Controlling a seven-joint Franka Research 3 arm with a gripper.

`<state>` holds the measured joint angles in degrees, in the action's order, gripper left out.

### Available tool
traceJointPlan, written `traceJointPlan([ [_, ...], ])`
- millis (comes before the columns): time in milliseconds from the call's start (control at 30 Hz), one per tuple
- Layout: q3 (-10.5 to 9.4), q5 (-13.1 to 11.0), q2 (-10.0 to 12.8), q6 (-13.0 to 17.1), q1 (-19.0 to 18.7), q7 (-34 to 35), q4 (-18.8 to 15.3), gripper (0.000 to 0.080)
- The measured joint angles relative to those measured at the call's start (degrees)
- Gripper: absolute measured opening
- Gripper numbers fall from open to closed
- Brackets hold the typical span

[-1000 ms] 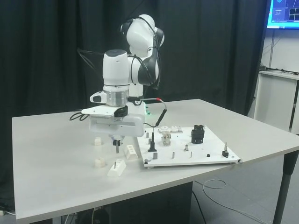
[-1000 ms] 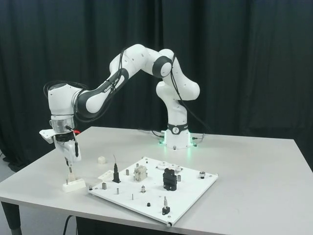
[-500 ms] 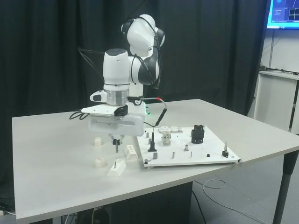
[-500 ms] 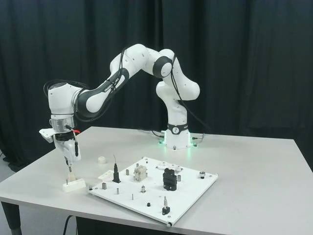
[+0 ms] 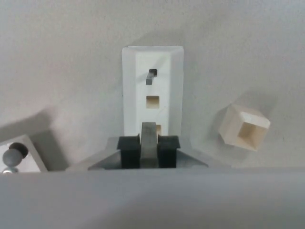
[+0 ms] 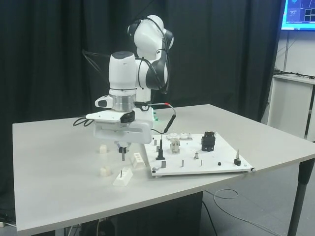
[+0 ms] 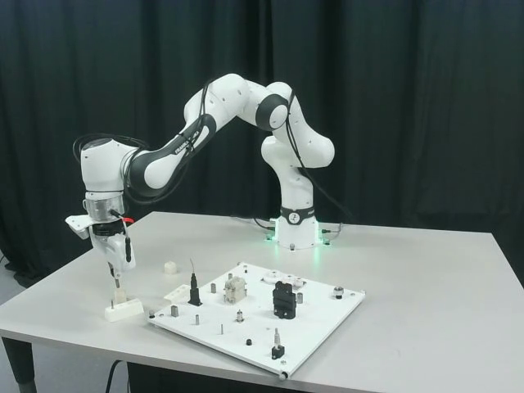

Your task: Insert square peg 2.

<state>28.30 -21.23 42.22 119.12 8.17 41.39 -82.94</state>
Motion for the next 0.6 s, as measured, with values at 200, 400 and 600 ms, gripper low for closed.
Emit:
traceJointPlan([
  [200,0.00,0.0,0.0,0.2,-0.1,0.0,0.0,0.0074],
  [400,0.00,0.1,0.0,0.4,-0.1,0.0,0.0,0.0074],
  [600,0.00,0.1,0.0,0.3,-0.3,-0.1,0.0,0.0074],
])
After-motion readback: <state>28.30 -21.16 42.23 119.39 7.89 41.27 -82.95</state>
